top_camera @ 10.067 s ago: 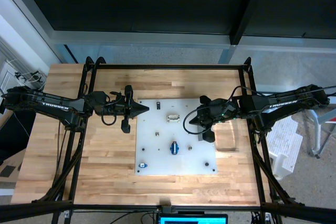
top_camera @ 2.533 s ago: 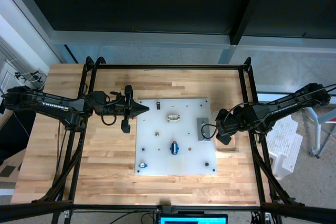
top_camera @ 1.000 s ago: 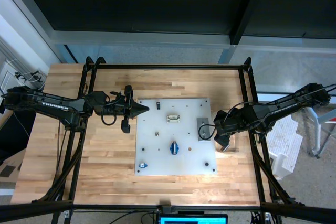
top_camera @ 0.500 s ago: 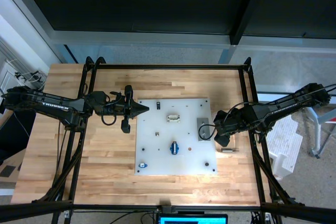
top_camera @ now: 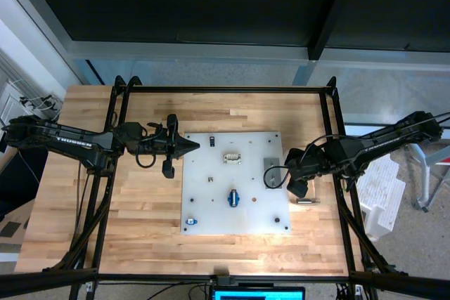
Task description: Remove the 16mm cylinder and place in the container
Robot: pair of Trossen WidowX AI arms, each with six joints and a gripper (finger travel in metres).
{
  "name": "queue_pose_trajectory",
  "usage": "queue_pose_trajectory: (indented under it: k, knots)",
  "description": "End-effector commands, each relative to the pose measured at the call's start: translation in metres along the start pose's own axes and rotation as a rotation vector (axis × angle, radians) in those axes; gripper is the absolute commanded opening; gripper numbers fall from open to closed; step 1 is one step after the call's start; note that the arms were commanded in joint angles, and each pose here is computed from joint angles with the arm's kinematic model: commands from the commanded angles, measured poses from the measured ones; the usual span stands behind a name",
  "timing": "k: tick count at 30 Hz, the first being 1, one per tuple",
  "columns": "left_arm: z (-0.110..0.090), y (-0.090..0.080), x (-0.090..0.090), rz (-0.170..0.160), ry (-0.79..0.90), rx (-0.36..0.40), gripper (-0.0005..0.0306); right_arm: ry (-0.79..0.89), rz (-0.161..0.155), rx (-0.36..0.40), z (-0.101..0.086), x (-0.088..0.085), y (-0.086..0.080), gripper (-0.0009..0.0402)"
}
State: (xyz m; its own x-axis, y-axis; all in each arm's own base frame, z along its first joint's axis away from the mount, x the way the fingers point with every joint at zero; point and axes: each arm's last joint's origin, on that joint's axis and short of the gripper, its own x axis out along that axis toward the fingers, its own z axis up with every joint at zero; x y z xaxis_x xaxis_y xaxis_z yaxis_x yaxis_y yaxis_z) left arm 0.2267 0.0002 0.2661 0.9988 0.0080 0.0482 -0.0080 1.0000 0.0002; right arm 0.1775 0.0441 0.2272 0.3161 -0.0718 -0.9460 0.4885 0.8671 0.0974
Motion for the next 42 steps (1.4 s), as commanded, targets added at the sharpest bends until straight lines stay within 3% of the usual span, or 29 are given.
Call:
queue_pose_trajectory:
  k: [1,7,10,12,15,19,22,24,32,36,42]
  knots:
    - [0.0,0.0,0.0,0.0,0.0,0.0,0.0,-0.056,0.03,-0.043,0.014,-0.01,0.001,0.0222]
    - [0.0,0.0,0.0,0.0,0.0,0.0,0.0,-0.221,0.094,-0.139,0.045,-0.024,-0.003,0.0164]
    - [0.0,0.0,0.0,0.0,0.0,0.0,0.0,-0.322,0.179,-0.209,0.06,-0.028,-0.002,0.0132]
    - [0.0,0.0,0.0,0.0,0.0,0.0,0.0,-0.407,0.212,-0.235,0.07,-0.031,-0.002,0.011]
    - [0.0,0.0,0.0,0.0,0.0,0.0,0.0,-0.529,0.242,-0.288,0.081,-0.036,-0.001,0.0078]
    - [0.0,0.0,0.0,0.0,0.0,0.0,0.0,-0.665,0.252,-0.372,0.092,-0.043,0.0,0.0032]
    - [0.0,0.0,0.0,0.0,0.0,0.0,0.0,-0.761,0.337,-0.4,0.101,-0.046,-0.003,-0.0005]
    - [0.0,0.0,0.0,0.0,0.0,0.0,0.0,-0.845,0.373,-0.394,0.108,-0.047,-0.008,0.0005]
    - [0.0,0.0,0.0,0.0,0.0,0.0,0.0,-1.128,0.414,-0.381,0.113,-0.046,-0.01,0.0]
    - [0.0,0.0,0.0,0.0,0.0,0.0,0.0,-1.171,0.403,-0.365,0.11,-0.04,-0.011,0.0]
    - [0.0,0.0,0.0,0.0,0.0,0.0,0.0,-1.186,0.419,-0.373,0.104,-0.033,-0.009,0.0]
